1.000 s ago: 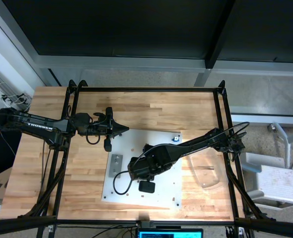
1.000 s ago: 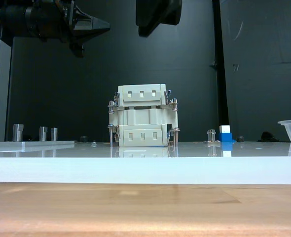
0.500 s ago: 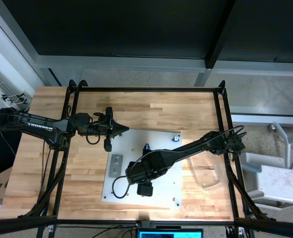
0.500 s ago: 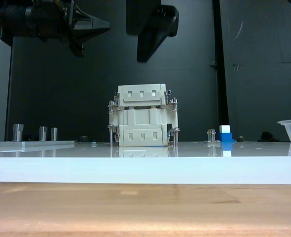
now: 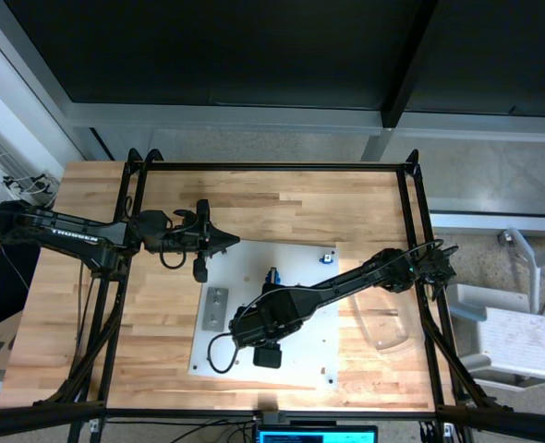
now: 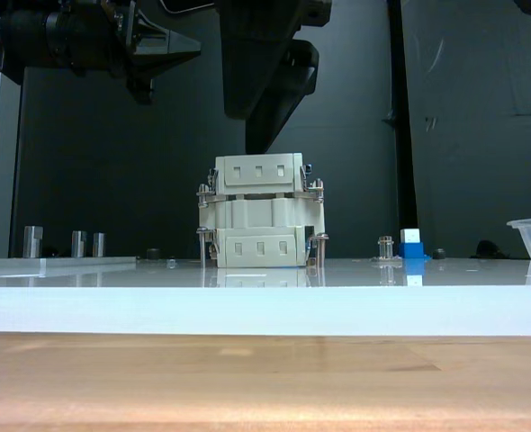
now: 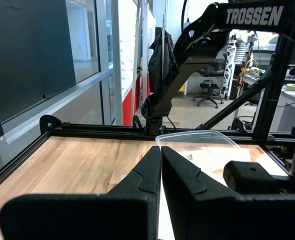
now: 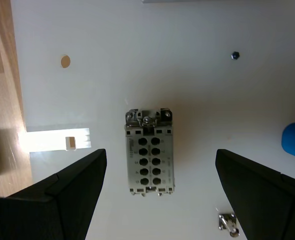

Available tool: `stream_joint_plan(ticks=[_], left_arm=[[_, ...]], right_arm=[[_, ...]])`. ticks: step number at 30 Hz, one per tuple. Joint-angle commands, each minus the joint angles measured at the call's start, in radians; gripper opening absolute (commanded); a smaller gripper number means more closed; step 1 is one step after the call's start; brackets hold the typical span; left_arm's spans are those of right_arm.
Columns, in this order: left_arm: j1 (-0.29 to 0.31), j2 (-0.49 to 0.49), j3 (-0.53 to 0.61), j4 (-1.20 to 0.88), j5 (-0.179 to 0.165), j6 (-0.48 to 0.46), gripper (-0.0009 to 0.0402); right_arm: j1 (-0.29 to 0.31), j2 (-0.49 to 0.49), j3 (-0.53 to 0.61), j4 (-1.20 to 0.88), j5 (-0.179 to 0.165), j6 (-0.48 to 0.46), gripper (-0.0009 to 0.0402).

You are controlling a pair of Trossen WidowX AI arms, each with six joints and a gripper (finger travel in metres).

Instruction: Remove the HAN10-E connector and place it in the container

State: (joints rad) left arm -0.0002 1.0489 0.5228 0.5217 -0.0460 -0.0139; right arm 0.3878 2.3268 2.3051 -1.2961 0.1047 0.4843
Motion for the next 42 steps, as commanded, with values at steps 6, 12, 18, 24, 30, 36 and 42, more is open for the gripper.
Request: stream_joint_plan(ticks=[6,12,18,24,30,36,42], left_arm=[[0.000,0.000,0.000,0.000,0.000,0.000,0.0000],[0.000,0.000,0.000,-0.001,0.000,0.000,0.0000],[0.000,0.000,0.000,-0.001,0.000,0.000,0.0000],[0.000,0.000,0.000,-0.001,0.000,0.000,0.0000],[0.000,0.000,0.000,0.000,0.000,0.000,0.0000],[0.000,0.000,0.000,-0.001,0.000,0.000,0.0000],[0.000,0.000,0.000,-0.001,0.000,0.000,0.0000]], right_arm=[[0.003,0.021,-0.012,0.014,-0.001,-0.021,0.0307],[0.005,0.021,-0.047,0.029,-0.002,-0.032,0.0307],[0.006,0.021,-0.074,0.054,-0.003,-0.049,0.0306],[0.006,0.021,-0.105,0.079,-0.004,-0.066,0.0306],[0.006,0.020,-0.105,0.082,-0.002,-0.084,0.0287],[0.005,0.019,-0.105,0.082,-0.003,-0.092,0.0229],[0.004,0.018,-0.105,0.083,-0.020,-0.101,0.0155]])
